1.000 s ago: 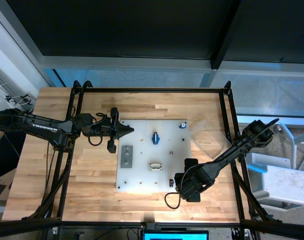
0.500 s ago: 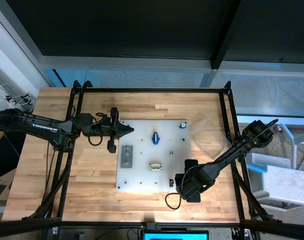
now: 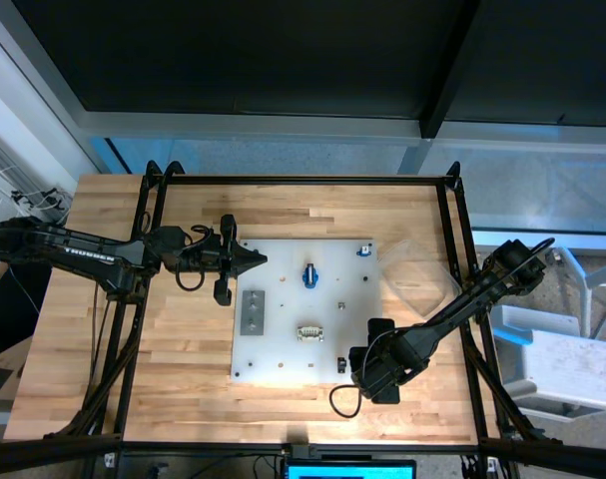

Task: Pick the 16mm bar from the taskboard and place it in the container

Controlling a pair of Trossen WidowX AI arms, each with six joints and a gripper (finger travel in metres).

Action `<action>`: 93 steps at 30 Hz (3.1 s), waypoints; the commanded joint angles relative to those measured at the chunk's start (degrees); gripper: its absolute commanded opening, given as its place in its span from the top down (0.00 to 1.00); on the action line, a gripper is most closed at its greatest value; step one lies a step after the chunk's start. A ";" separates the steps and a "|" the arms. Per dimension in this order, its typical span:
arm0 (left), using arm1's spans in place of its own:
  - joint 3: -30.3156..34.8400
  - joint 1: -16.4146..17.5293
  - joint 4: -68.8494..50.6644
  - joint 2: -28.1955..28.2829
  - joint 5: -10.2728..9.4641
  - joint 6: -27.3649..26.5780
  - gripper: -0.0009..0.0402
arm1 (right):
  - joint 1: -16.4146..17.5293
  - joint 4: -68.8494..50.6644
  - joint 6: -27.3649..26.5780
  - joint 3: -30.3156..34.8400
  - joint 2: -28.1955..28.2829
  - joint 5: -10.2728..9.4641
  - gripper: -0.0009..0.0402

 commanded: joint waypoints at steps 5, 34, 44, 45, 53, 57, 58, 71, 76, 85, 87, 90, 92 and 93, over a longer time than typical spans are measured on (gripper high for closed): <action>0.00 0.02 0.00 0.02 0.02 0.00 0.98 | 0.04 0.04 0.02 0.02 0.00 -0.09 0.58; 0.00 0.00 0.00 0.00 0.02 0.00 0.98 | 0.04 0.09 0.00 0.22 -1.01 -0.07 0.94; 0.00 0.02 0.00 0.02 0.02 0.00 0.98 | 0.04 -1.44 -0.07 0.22 -3.63 -0.04 0.94; 0.00 0.02 0.00 0.02 0.02 0.00 0.98 | 0.02 -1.60 -0.28 0.22 -3.80 -0.07 0.94; 0.00 0.02 0.00 0.02 0.02 0.00 0.98 | -0.02 -2.23 -1.27 0.22 -5.97 -0.04 0.94; 0.00 0.00 0.00 0.02 0.02 0.00 0.98 | -0.07 -2.51 -1.27 0.22 -7.02 -0.07 0.94; 0.00 0.02 0.00 0.02 0.02 0.00 0.98 | -0.09 -2.71 -1.27 0.22 -7.34 -0.07 0.94; 0.00 0.02 0.00 0.02 0.02 0.00 0.98 | -1.18 -4.98 -1.53 0.22 -12.61 -0.63 0.94; 0.00 0.00 0.00 0.02 0.02 0.00 0.98 | -2.10 -6.73 -2.49 0.22 -15.39 -1.97 0.94; 0.00 0.00 0.00 0.02 0.02 0.00 0.98 | -4.52 -8.52 -3.02 0.22 -19.58 -1.97 0.94; 0.00 0.02 0.00 0.02 0.02 0.00 0.98 | -5.18 -8.81 -3.37 0.22 -20.11 -1.97 0.94; 0.00 0.02 0.00 0.02 0.02 0.00 0.98 | -5.66 -9.31 -4.09 0.22 -20.39 -1.99 0.94; 0.00 0.00 0.00 0.02 0.02 0.00 0.98 | -6.08 -9.60 -4.26 0.22 -20.52 -2.03 0.94; 0.00 0.00 0.00 0.02 0.02 0.00 0.98 | -6.36 -9.81 -4.31 0.22 -20.63 -2.03 0.94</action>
